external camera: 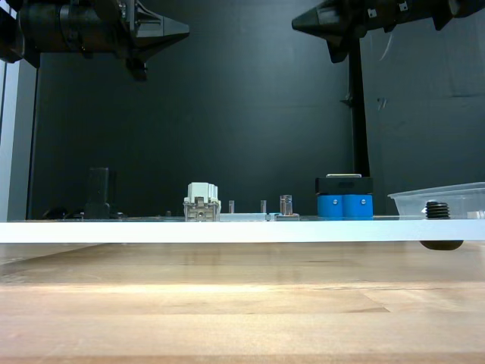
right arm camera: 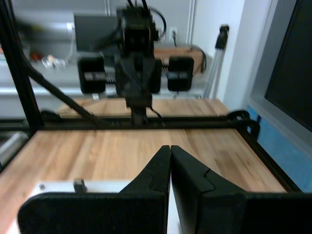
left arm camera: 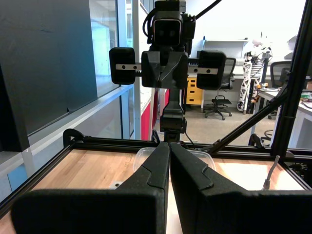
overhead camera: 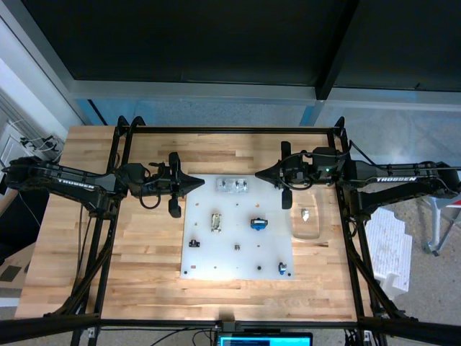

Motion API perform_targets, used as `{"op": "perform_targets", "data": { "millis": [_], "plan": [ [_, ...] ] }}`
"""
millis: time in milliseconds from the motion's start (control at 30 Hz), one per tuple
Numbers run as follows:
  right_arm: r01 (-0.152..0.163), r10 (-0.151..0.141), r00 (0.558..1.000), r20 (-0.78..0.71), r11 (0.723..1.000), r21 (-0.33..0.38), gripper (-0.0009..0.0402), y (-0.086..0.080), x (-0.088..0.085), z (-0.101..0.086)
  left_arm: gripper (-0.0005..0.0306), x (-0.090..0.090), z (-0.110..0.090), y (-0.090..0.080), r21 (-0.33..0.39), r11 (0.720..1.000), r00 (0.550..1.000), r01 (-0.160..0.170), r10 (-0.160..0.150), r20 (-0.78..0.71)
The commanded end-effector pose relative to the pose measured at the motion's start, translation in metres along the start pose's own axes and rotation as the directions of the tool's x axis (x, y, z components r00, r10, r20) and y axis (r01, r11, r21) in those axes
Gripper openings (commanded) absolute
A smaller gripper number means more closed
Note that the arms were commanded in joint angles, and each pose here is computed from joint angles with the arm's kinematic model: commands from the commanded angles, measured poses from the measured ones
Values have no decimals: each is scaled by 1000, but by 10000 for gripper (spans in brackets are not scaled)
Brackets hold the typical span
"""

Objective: Pick the RJ45 connector and install on taskboard

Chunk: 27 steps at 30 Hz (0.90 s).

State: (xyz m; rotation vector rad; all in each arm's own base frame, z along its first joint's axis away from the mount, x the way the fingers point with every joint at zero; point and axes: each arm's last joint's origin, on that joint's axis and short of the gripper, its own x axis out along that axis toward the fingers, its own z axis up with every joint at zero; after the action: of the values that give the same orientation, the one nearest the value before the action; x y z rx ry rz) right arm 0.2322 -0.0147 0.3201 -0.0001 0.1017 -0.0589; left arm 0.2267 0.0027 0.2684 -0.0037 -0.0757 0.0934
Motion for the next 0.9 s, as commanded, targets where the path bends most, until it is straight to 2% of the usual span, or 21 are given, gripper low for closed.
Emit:
{"op": "perform_targets", "data": {
  "millis": [33, 100, 167, 600, 700, 767, 900],
  "plan": [
    [-4, 2, 998, 59, 999, 34, 0, 0, 0, -2, 0, 0, 0, 0, 0, 1000, 1000, 0, 0, 1],
    [-6, 2, 996, 84, 999, 47, 0, 0, 0, -4, 0, 0, 0, 0, 0, 1000, 1000, 0, 0, 1],
    [-21, 16, 995, 97, 999, 46, 0, 1, 0, -6, 0, 0, 0, 0, 0, 1000, 1000, 0, 0, 0],
    [-24, 18, 993, 115, 999, 45, 0, 1, 0, -20, 0, 0, 0, 0, 0, 1000, 1000, 0, 0, 1],
    [-32, 27, 993, 114, 999, 43, 0, 1, 0, -22, 0, 0, 0, 0, 0, 1000, 1000, 0, 0, 0],
    [-58, 52, 991, 123, 998, 41, 0, 2, 0, -25, 0, 0, 0, 0, 0, 1000, 1000, 0, 0, 1],
    [-48, 42, 991, 125, 998, 46, 0, 1, -1, -33, 0, 0, 0, 0, 0, 1000, 1000, 0, 0, 1]
  ]
}}
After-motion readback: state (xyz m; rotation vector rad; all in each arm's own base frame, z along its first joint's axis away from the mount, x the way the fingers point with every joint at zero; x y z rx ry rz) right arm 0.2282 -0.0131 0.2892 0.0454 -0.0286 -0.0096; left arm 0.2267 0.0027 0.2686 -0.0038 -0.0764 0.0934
